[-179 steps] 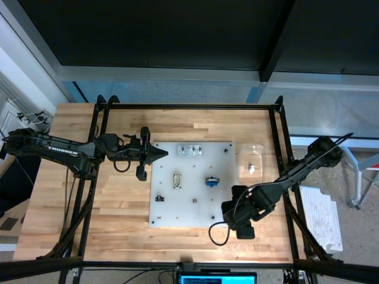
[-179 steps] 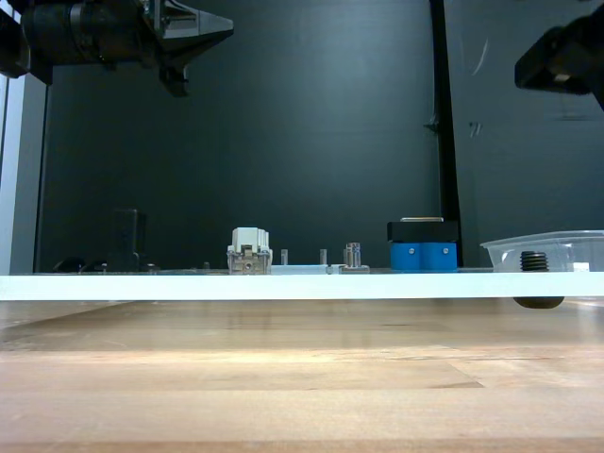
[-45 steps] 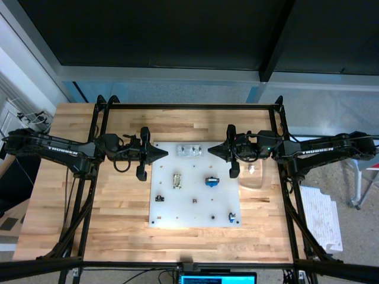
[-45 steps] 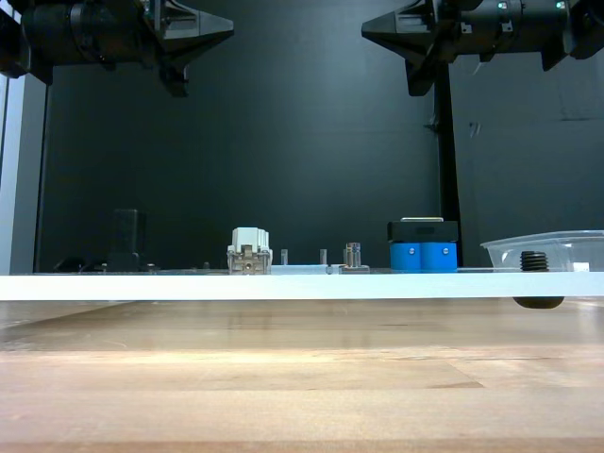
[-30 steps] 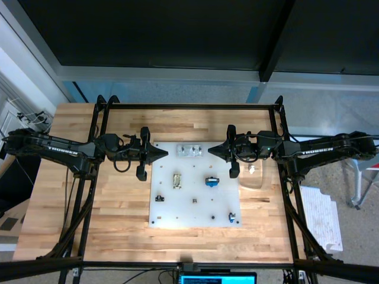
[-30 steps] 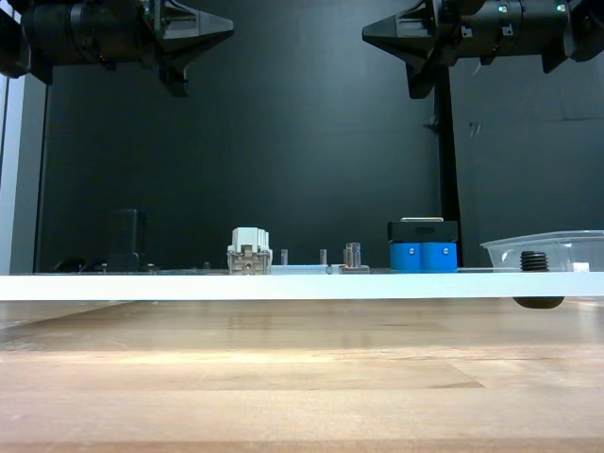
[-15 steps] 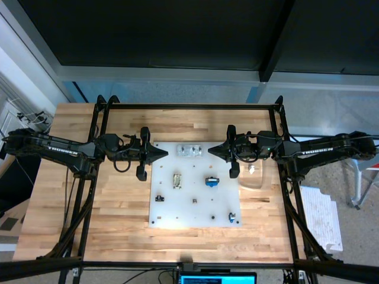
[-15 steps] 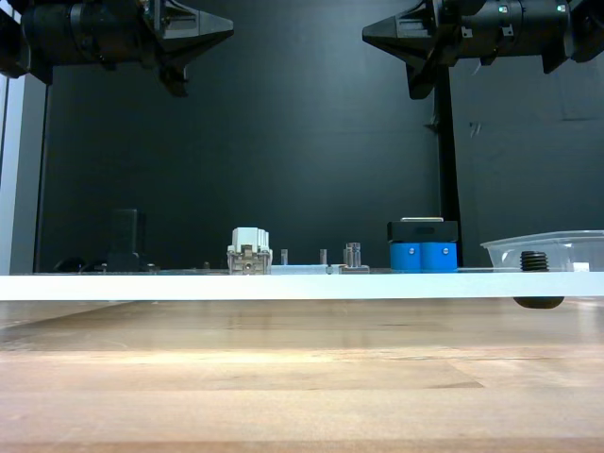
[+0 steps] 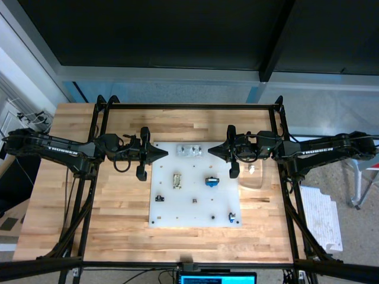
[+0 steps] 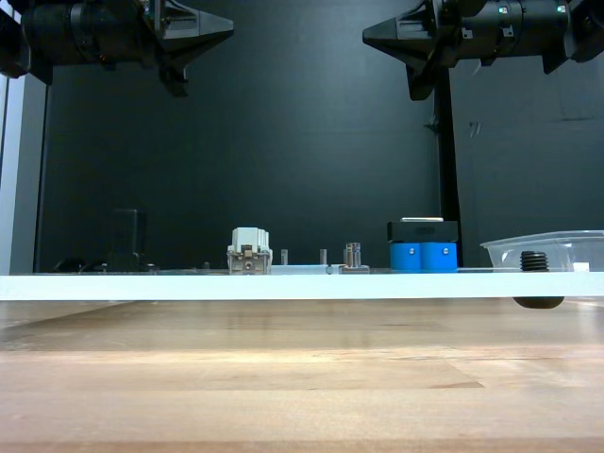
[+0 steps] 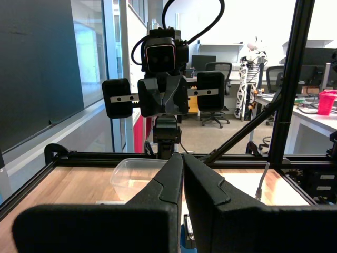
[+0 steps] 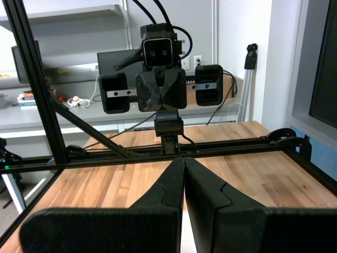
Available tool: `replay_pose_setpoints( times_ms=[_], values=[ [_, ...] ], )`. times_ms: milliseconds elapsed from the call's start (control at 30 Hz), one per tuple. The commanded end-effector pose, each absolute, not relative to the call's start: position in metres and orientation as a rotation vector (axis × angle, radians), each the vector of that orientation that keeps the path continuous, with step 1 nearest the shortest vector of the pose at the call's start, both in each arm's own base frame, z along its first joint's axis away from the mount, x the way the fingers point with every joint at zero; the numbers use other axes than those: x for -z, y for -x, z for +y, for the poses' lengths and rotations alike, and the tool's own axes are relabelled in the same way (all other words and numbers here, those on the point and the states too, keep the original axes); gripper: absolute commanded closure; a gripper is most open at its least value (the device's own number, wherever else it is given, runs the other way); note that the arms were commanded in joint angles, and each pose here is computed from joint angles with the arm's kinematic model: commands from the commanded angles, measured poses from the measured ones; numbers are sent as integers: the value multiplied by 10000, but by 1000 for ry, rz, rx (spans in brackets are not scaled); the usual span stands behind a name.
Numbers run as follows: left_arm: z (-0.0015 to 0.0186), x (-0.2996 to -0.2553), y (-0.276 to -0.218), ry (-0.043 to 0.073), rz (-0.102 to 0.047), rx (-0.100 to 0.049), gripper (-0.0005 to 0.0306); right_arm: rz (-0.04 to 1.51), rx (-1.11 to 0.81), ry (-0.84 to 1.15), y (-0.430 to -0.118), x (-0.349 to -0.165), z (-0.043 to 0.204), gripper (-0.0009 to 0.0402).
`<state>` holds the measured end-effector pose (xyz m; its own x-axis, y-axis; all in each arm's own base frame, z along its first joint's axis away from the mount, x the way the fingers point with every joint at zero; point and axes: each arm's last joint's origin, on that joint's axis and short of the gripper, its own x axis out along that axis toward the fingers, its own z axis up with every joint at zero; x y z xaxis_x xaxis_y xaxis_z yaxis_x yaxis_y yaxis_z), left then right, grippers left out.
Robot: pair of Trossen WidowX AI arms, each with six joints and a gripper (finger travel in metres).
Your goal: Pick the RJ45 connector and install on taskboard
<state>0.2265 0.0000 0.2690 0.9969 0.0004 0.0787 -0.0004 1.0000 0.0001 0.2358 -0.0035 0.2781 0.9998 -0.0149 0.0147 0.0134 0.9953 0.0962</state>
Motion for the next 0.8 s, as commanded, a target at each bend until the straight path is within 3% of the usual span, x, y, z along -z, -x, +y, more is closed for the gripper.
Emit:
replay_pose_setpoints(
  times_ms=[33, 800],
  values=[
    [0, -2690, -2265, 0, -79, 0, 300, 6, 15, -97, -2360, -2761, -35, 393],
    [0, -2690, -2265, 0, -78, 0, 300, 15, 16, -97, -2360, -2752, -36, 393]
  ],
)
